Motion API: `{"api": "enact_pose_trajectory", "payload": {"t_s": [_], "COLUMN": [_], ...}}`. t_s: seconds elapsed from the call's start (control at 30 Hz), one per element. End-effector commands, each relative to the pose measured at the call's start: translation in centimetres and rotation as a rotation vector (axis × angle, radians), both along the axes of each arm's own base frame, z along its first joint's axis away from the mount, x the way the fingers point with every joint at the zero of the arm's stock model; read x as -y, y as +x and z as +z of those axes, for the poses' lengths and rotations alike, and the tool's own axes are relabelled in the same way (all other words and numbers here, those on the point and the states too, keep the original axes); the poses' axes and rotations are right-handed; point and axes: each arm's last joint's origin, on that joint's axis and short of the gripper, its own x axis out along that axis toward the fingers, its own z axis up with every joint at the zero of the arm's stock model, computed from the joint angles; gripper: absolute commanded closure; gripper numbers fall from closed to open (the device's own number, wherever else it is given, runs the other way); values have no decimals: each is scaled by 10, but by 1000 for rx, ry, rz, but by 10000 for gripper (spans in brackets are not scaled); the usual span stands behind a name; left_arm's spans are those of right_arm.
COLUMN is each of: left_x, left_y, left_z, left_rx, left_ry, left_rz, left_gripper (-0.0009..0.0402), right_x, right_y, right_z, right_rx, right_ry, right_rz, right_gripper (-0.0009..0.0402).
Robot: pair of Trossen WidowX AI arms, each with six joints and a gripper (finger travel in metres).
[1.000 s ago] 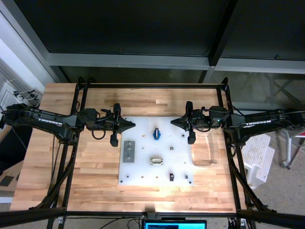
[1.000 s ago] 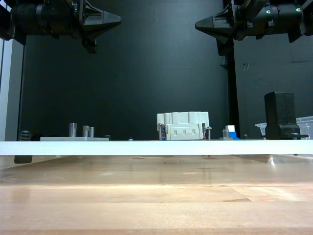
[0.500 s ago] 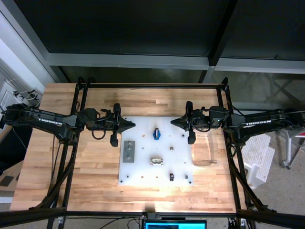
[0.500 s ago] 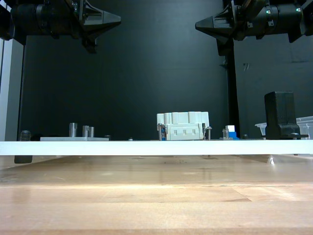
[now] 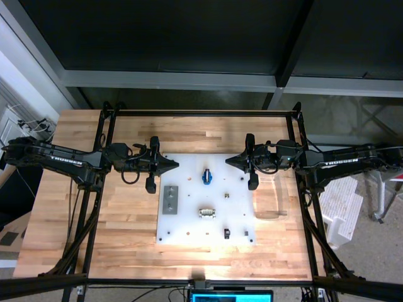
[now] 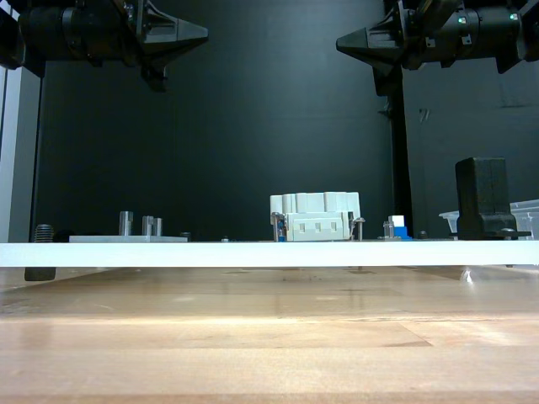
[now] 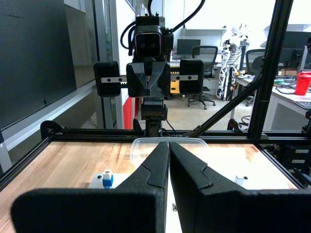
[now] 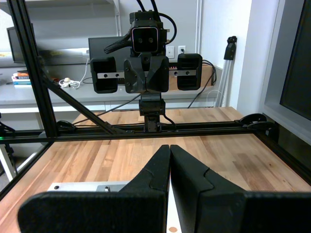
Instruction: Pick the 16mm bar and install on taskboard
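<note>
Now holds left gripper (image 5: 175, 165), pressed shut, high over the left edge of the taskboard (image 5: 189, 228); mirrors it with right gripper (image 5: 228, 160), likewise closed, above the right edge.

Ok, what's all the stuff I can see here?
table: one, light wood, under everything
taskboard: one, white, middle of the table
grey block: one, grey, board's left part
blue knob: one, blue, board's far middle
pale connector: one, cream, board's middle
black connector: one, black, board's near part
clear tray: one, see-through, on table right of board
left tool: one, black, shut, high over board's far left
right tool: one, black, shut, high over board's far right
</note>
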Motion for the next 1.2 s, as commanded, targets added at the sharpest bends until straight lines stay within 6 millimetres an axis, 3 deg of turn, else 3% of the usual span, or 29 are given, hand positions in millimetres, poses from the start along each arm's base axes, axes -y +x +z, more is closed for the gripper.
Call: {"api": "enact_pose_trajectory", "payload": {"t_s": [0.03,1.2], "left_x": [0,0], "left_y": [0,0], "left_z": [0,0], "left_rx": [0,0], "left_ry": [0,0], "left_rz": [0,0], "left_gripper": [393,393], "right_x": [0,0], "right_y": [0,0], "right_z": [0,0], "right_rx": [1,1], "right_ry": [0,0], "right_rz": [0,0], "right_gripper": [393,393]}}
